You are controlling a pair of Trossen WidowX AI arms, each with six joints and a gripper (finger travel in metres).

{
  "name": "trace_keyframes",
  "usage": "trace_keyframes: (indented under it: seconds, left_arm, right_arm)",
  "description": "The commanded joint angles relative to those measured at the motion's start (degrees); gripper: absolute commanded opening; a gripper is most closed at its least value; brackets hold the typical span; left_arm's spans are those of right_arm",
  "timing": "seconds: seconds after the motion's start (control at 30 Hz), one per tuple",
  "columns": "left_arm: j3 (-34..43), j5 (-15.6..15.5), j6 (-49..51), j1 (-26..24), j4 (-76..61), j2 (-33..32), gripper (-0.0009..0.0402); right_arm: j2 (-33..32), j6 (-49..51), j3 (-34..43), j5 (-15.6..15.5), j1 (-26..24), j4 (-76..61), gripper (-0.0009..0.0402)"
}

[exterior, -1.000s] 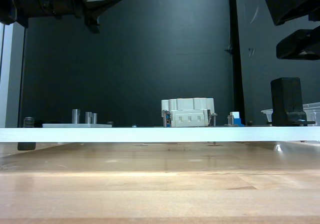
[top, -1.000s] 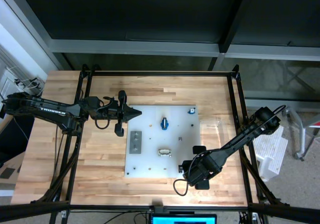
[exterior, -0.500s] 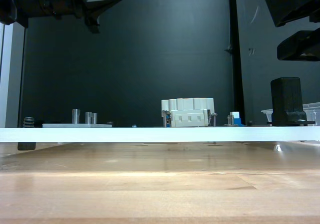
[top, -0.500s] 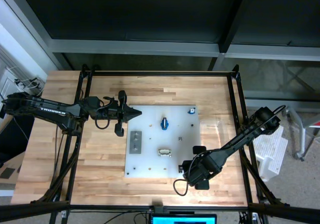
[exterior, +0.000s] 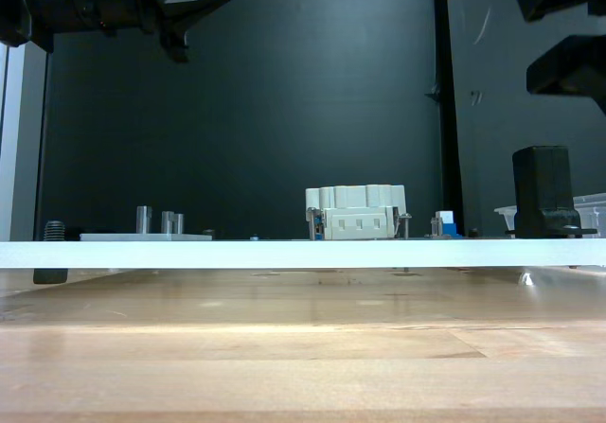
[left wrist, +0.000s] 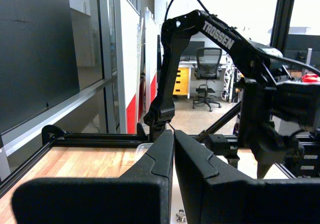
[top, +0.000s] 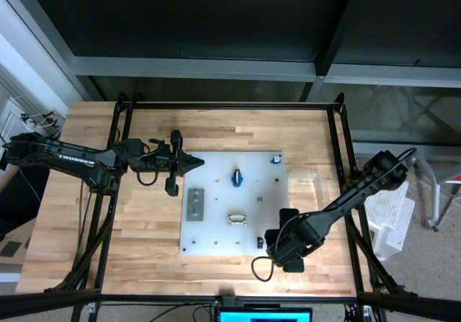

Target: Pick the 16mm bar and install on taskboard

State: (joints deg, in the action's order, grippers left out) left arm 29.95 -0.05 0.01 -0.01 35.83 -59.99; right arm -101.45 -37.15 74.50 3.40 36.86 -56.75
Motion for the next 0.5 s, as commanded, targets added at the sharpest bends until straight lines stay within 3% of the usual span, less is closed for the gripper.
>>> trace_keyframes:
  seconds: [0.03,0.5]
  left_arm:
    - [0.00,0.02,0.00,0.00,0.00,0.00,0.0000]
    - [0.00,0.02,0.00,0.00,0.00,0.00,0.0000]
  right_arm:
    - [1.40,0.26,1.27,0.11,0.02,-2.82,0.0262]
    - [4.31,0.28,2.69,0.09,0.04,-4.87,0.0259]
